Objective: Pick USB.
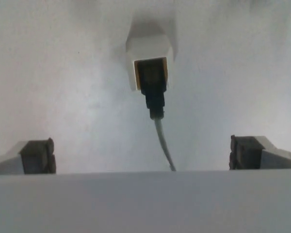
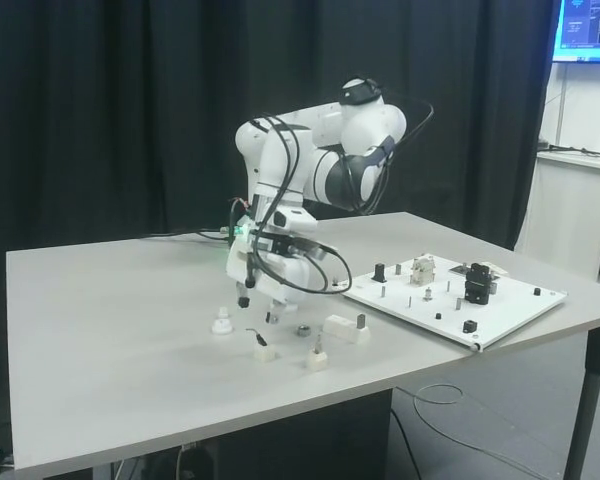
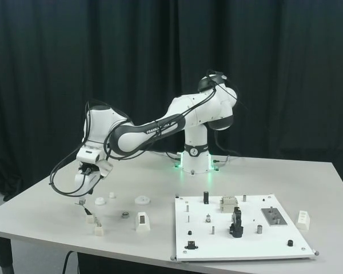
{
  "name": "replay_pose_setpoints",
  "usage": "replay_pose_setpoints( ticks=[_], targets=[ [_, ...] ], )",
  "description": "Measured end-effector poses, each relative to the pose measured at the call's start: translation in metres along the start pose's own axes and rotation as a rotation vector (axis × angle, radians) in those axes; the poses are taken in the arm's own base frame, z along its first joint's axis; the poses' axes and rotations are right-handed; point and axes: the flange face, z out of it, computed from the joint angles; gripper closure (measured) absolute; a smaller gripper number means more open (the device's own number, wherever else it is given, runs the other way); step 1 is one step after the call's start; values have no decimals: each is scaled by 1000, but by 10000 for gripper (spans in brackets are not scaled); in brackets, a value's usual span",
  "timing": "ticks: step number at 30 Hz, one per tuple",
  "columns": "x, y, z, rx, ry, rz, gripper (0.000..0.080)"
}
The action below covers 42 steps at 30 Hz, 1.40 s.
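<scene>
Arm (image 3: 160,123) reaches out low from its base (image 3: 195,162) near the table's (image 2: 100,330) back edge, upper link about level, wrist bent down over the end of the table away from the board. Gripper (image 1: 141,154) points down at the table top, fingers (image 1: 38,156) spread wide with nothing between them, hanging just above the USB (image 1: 151,82). In the wrist view the USB is a black plug seated in a small white block (image 1: 150,48), with a grey cable (image 1: 164,145) running from it toward the gripper; it sits centred between the two fingertips and clear of both. In the room views the USB (image 2: 263,347) (image 3: 89,217) lies near the table's front edge, directly under the gripper (image 2: 257,300) (image 3: 83,197). Several small white parts (image 3: 142,222) stand close by near the same edge, apart from each other. White board (image 3: 240,228) with small black and grey fittings lies flat toward the other end of the table, one corner at the front edge. Green light glows at the base and near the wrist. Black curtain (image 3: 46,68) behind. Writing along the forearm reads "FRANKA"; the rest is too small to read. A screen (image 2: 587,30) at the room's edge shows text too small to read.
</scene>
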Motion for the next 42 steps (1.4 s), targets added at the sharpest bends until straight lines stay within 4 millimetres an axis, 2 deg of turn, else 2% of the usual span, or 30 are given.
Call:
replay_pose_setpoints(
  ticks=[13,42],
  targets=[
    [2,-4,19,-2,3,-31,3],
    [6,-10,38,0,5,-48,3]
  ],
)
